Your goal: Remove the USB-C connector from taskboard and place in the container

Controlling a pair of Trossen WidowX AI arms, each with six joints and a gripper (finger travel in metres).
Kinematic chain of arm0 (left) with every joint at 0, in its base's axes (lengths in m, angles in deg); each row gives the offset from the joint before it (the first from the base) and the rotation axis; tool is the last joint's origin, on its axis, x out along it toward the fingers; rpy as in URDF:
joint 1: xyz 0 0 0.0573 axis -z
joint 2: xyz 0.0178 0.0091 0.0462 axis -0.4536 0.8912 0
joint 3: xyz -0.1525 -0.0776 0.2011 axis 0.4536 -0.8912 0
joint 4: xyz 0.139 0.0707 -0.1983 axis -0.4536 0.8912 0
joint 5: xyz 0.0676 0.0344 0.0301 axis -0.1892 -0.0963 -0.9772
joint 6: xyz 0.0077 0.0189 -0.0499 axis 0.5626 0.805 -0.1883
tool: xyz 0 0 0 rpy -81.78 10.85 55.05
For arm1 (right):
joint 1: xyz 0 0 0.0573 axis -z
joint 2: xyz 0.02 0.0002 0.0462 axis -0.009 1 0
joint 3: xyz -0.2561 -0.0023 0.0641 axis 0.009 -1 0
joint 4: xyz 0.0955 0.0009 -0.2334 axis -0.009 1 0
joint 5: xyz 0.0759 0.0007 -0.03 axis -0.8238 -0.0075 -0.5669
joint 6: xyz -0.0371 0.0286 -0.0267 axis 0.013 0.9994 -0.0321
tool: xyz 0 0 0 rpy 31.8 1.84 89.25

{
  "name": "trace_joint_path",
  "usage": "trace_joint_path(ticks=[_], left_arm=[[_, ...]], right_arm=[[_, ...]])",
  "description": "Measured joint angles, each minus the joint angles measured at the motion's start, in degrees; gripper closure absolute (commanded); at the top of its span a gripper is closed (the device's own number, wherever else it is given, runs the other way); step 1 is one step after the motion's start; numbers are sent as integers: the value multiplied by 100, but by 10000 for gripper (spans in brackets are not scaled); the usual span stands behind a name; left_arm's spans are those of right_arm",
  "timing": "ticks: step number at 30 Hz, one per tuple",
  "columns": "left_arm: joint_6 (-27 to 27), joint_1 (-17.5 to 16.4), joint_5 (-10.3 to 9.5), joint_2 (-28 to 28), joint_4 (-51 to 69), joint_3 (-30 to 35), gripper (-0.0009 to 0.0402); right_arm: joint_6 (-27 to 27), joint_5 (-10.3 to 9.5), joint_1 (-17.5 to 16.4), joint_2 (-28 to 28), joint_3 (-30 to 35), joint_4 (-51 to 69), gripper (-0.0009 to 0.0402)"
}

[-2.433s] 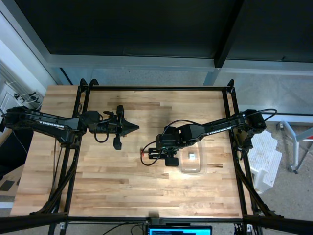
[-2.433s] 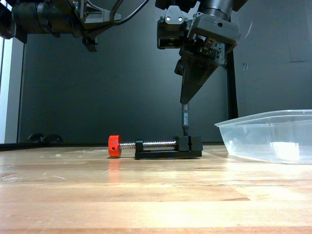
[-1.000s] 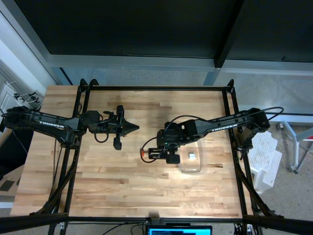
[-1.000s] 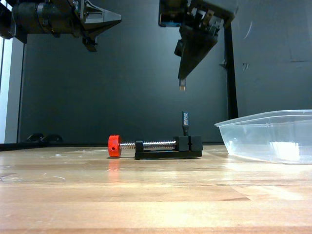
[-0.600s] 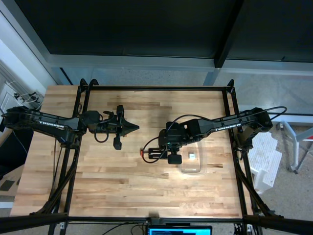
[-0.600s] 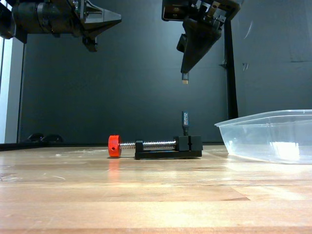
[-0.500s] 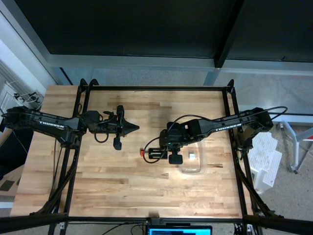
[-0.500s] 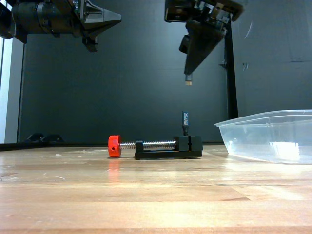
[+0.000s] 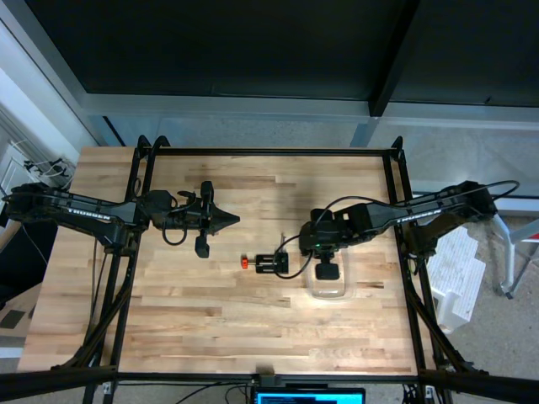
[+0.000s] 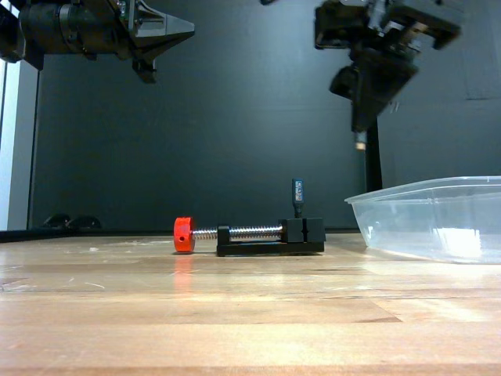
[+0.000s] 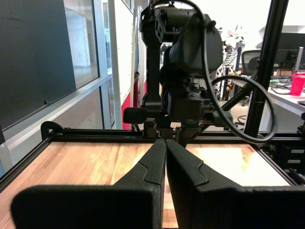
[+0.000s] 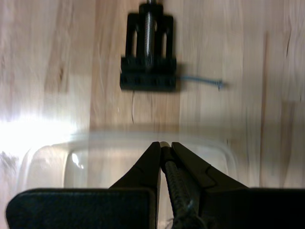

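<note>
Two arms reach in over the bench [image 9: 210,328] in the high view. The left gripper [image 9: 229,220] hangs over the far left part, well apart from everything else, pointing toward the middle. The right gripper [image 9: 322,257] points down over the left edge of the container [image 9: 331,296], just beside the taskboard [image 9: 274,263], whose red knob [image 9: 245,262] faces left. From up here I cannot tell how either pair of jaws stands.

The low view adds height. The taskboard [image 10: 270,235] lies flat on the bench with the knob [image 10: 183,234] at its left end and a thin grey stick [image 10: 297,196] upright at its right end. The right gripper [image 10: 360,135] is high above the bench, to the right of the stick and clear of it, about in line with the container's [image 10: 438,215] left rim. The pale end of the connector [image 10: 360,144] pokes out below the jaw tips. The left gripper [image 10: 188,30] sits higher, at the upper left, its jaws tapering to one point.

The left wrist view settles that arm. The left gripper's [image 11: 165,152] jaws are together with nothing between them, and the right arm [image 11: 183,71] stands across the bench.

The right wrist view shows the hold. The right gripper's [image 12: 165,144] jaws are clamped on the connector [image 12: 167,164], a thin dark sliver running between them. Below them is the container's rim [image 12: 143,136]. The taskboard [image 12: 148,71] lies outside it on bare wood, with a thin blue wire [image 12: 200,82] beside it.
</note>
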Motion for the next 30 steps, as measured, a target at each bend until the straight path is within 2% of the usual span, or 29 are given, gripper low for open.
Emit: trace_joint_path(ticks=[9,18,30], left_arm=[[0,0,0,0,0,0,393],[-2,0,0,0,0,-2,393],[-2,0,0,0,0,-2,393]], right_arm=[[0,4,0,-577,-966,-127,393],[101,2,-17,-837,-1462,-127,388],[236,42,-105,-881,-1622,-173,291]])
